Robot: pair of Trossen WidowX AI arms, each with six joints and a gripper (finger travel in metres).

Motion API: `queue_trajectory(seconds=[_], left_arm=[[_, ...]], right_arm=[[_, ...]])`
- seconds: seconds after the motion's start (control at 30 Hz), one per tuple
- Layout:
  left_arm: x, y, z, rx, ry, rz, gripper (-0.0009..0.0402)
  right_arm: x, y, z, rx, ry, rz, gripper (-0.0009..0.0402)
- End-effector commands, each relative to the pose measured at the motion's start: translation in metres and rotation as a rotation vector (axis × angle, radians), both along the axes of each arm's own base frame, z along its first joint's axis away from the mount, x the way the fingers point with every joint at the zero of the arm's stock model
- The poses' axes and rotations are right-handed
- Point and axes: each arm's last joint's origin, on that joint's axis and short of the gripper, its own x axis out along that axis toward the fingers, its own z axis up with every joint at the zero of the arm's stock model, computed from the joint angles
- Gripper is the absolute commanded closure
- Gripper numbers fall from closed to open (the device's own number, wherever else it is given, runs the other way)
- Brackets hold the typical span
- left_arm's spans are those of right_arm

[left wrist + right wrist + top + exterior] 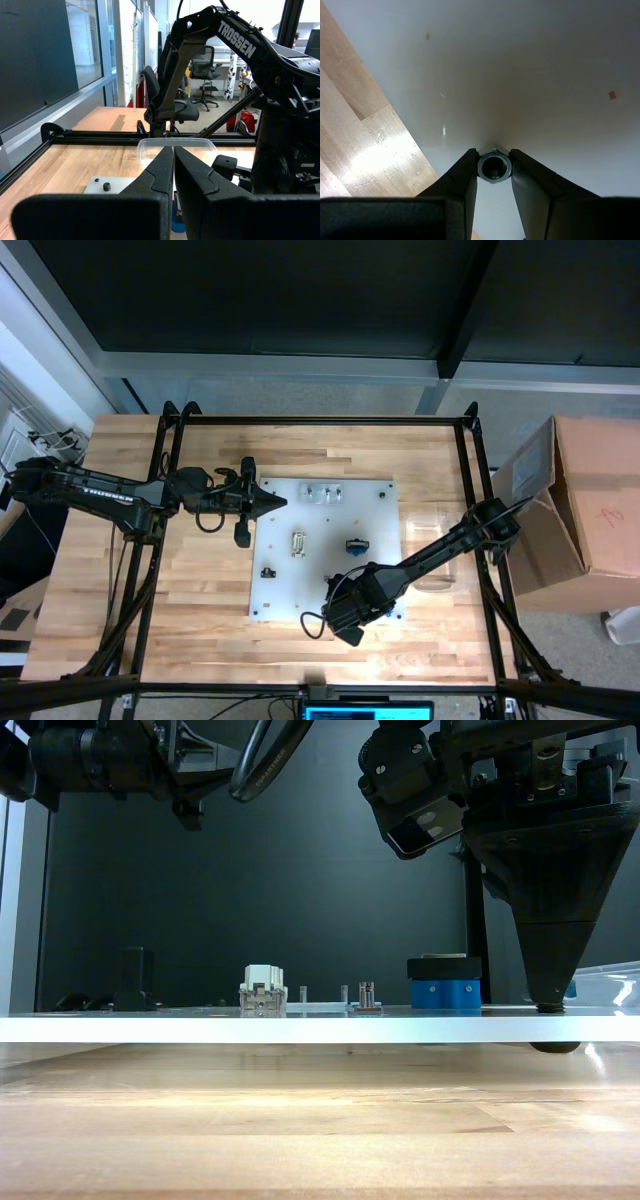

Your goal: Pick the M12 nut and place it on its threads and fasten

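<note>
M12 nut (494, 167) lay flat and low on the white board (300, 590), directly under the right claw (548, 1003), which pointed straight down onto it. Its bore showed dark and no ribs were visible, so it was judged to be on its stud. How far down it was threaded could not be told. Whether the right claw was clamped on the nut or slack around it could not be told either. Left claw (272, 502), closed together on nothing, hovered well apart from the right claw, beyond it and to its left, over the board's edge and the worktop (200, 640).

Fastening procedure:
- Keep the right claw's axis in line with the stud.
- Apply only light downward load.
- Turn in short strokes.
- Re-grip squarely on the flats.

Any tilt would risk cross-threading.
</note>
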Motion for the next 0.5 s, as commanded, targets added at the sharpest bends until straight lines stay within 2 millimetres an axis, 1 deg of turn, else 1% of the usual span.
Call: queue_trajectory(seconds=[0.03, 0.3, 0.5], left_arm=[[0.0001, 0.0, 0.0, 0.0, 0.0, 0.0, 0.0393], [0.0001, 0.0, 0.0, 0.0, 0.0, 0.0, 0.0393], [0.0001, 0.0, 0.0, 0.0, 0.0, 0.0, 0.0393]], right_arm=[[-0.0002, 0.0003, 0.0005, 0.001, 0.0, 0.004, 0.0289], [-0.0007, -0.0001, 0.0028, 0.003, -0.004, 0.004, 0.0246], [-0.0023, -0.0008, 0.0089, 0.008, -0.013, 0.004, 0.0214]])
